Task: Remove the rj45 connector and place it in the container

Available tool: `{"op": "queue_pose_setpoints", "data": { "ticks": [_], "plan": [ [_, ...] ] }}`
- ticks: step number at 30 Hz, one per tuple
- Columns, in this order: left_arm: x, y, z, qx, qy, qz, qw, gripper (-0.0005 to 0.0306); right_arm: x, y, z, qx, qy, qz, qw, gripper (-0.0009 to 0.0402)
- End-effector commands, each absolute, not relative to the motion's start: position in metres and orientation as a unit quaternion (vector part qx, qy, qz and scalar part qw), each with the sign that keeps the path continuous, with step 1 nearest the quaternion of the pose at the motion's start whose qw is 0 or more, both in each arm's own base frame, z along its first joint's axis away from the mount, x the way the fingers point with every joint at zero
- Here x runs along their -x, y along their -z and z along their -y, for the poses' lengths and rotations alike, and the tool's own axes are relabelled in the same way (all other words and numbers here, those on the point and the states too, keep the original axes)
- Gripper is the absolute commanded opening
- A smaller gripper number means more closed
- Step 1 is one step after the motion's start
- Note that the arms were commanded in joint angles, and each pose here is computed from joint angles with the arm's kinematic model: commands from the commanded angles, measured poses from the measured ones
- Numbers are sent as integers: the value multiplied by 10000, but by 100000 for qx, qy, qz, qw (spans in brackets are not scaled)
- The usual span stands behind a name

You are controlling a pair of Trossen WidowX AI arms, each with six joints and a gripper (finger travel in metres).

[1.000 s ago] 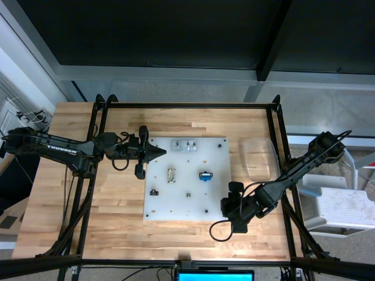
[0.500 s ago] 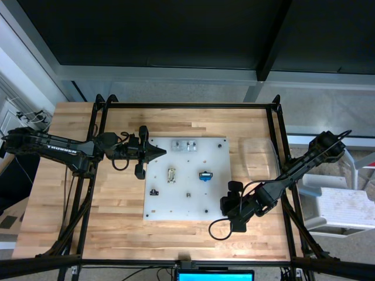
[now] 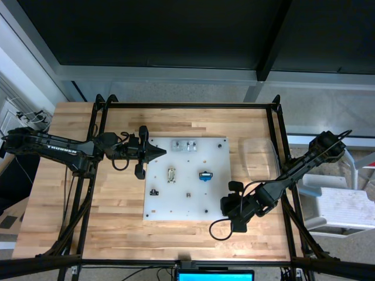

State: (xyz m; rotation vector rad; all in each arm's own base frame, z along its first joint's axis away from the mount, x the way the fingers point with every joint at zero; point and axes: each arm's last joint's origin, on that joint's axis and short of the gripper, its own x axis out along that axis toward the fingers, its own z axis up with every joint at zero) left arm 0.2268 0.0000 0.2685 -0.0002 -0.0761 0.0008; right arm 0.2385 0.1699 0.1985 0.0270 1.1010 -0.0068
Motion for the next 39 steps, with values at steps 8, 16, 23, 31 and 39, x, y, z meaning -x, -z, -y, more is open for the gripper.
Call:
{"op": "queue_pose_setpoints", "data": {
  "ticks": [8,16,23,31,39],
  "plan": [
    [-2268,-2686,-1,10,-38,3823,99927,1,-2378,-1971,-1697,-1130,191,-52572,85058,59],
    [-2268,-2686,-1,10,-38,3823,99927,1,-2378,-1971,-1697,-1180,74,-52645,85012,-3],
    [-2269,-2685,-1,10,-38,3804,99928,1,-2379,-1972,-1696,-1098,289,-52495,85106,1],
    [-2268,-2686,-1,10,-38,3823,99927,1,-2384,-1976,-1703,-1278,147,-52192,85290,0],
    [-2269,-2685,0,11,-19,3804,99928,1,-2384,-2044,-1706,-1583,-151,-51698,85585,0]
  ]
}}
